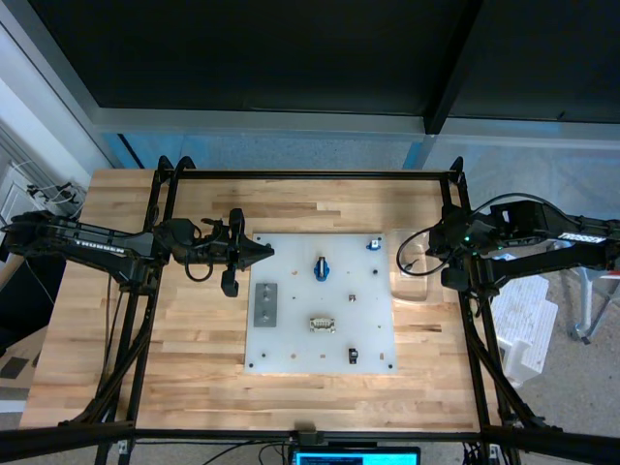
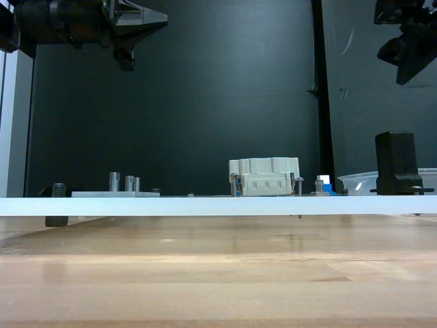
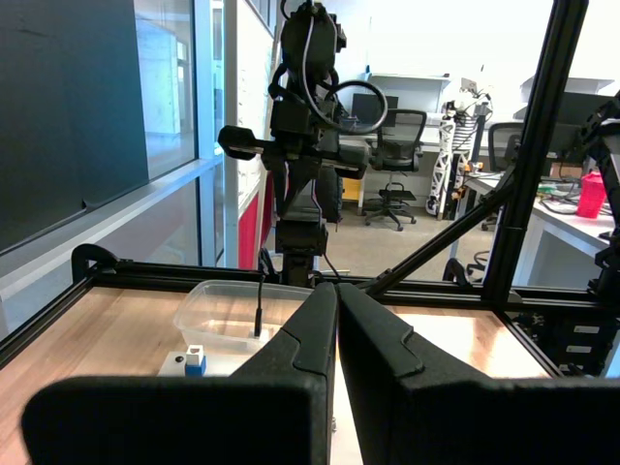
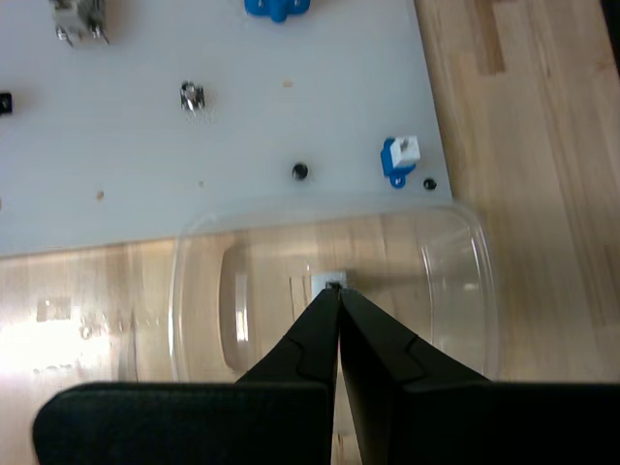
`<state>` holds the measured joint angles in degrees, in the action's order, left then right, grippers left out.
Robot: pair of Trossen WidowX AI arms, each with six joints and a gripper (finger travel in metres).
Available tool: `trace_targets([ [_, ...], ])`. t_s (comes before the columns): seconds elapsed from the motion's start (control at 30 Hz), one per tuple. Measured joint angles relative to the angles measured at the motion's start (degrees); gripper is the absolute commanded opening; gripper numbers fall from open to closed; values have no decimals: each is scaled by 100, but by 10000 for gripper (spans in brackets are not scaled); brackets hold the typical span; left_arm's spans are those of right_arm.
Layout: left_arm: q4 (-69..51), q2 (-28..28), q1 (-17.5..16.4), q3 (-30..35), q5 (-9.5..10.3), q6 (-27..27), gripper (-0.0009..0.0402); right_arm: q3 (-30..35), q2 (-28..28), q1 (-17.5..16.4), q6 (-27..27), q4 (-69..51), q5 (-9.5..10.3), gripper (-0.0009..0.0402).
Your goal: Pick the USB connector and install on taskboard
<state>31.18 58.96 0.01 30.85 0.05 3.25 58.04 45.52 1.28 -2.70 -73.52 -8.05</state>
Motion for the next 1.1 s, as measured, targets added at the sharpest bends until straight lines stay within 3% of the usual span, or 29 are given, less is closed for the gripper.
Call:
trace_targets([
  [0.3,-2,0,0,0,2,0,0,-529,125,44,-35,-177,13,7],
  [0.6,0,0,0,0,0,-2,0,-1049,444,577,422,-52,79,57],
  [0.73,0,0,0,0,2,0,0,-1108,664,608,522,221,199,74],
  [1.0,-2,0,0,0,2,-2,0,-1268,1202,667,752,839,232,94],
  [1.1,0,0,0,0,0,0,0,-1390,1349,758,905,1078,367,97],
])
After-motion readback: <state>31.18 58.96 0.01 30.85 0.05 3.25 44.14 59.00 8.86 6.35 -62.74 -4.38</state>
